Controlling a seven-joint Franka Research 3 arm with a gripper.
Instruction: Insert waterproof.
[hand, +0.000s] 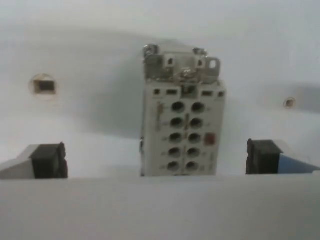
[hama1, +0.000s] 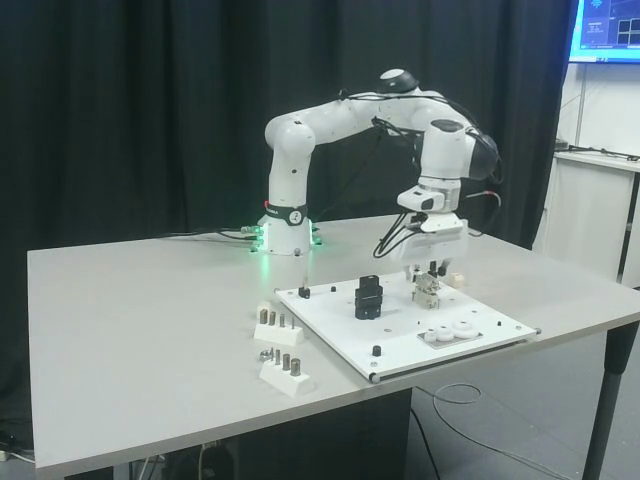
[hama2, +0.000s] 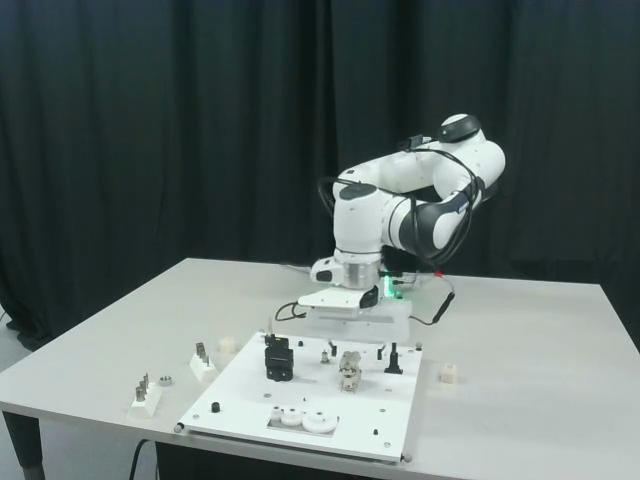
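Observation:
The waterproof connector (hand: 182, 131) is a grey-white block with two rows of round sockets and a metal bracket at one end. It stands on the white board (hama1: 330, 318), also seen as the connector (hama1: 428, 293) in the first room view and the connector (hama2: 349, 370) in the second. My gripper (hand: 155, 159) hangs just above it, open, with one black fingertip (hand: 48, 160) on each side of the block and a clear gap to both. Nothing is held. In the room views the gripper (hama1: 431, 268) points straight down over the connector.
On the board stand a black block (hama1: 368, 297), a small black peg (hama2: 393, 360) and white round parts (hama1: 448, 336) near the front edge. Two white holders with metal pegs (hama1: 283, 370) sit on the grey table beside the board. A small white cube (hama2: 449, 375) lies off the board.

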